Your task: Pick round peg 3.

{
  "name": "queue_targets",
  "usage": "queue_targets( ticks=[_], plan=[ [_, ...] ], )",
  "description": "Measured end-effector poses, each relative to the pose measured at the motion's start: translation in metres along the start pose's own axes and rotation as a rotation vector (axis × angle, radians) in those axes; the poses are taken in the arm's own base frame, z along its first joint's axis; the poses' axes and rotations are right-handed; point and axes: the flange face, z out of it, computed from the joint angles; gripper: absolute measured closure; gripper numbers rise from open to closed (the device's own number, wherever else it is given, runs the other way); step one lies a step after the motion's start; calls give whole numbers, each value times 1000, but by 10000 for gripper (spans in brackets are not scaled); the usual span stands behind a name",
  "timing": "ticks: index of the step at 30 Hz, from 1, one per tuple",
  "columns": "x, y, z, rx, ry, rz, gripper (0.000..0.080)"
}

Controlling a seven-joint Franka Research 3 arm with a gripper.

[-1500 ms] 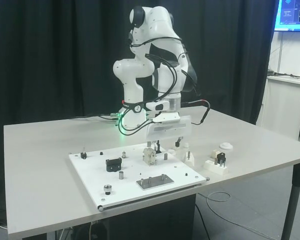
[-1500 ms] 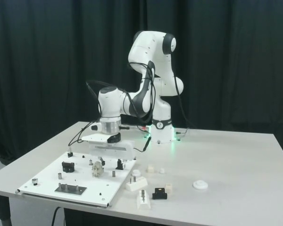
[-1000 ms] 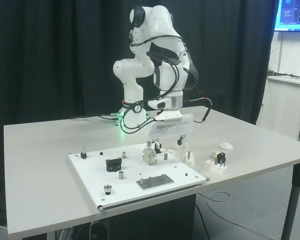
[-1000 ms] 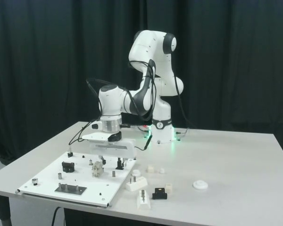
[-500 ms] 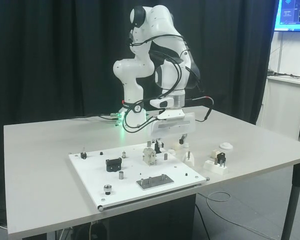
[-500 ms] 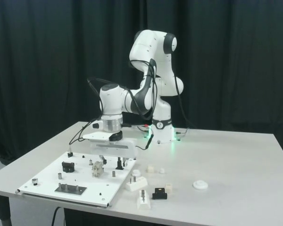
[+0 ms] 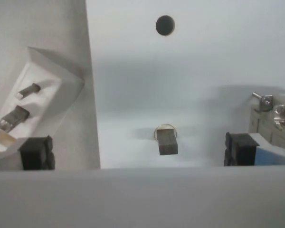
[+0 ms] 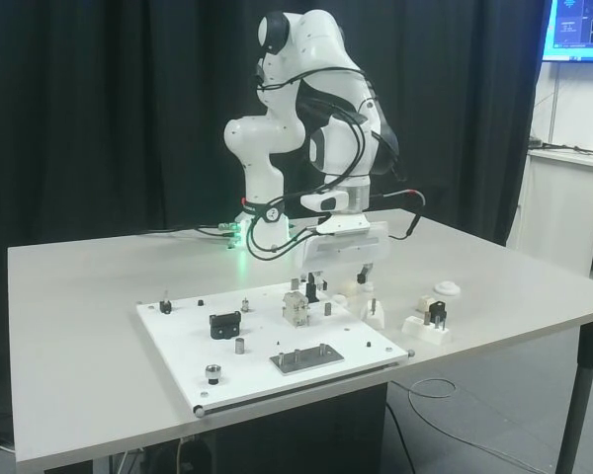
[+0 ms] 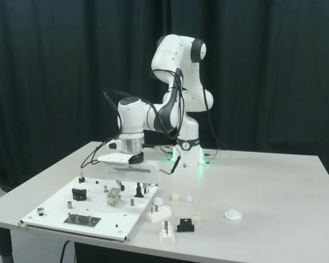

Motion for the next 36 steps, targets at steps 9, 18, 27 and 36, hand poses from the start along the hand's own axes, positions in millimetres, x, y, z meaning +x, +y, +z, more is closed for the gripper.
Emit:
queue_targets(
  ticks=[9, 18, 27, 36],
  plan=[
    [0, -6, -4, 7, 9, 11, 3],
    [-3, -25, -15, 26, 28, 22, 3],
    [-4, -51, -25, 46, 53, 74, 3],
    [-8, -73, -21, 51, 63, 179, 3]
  ],
)
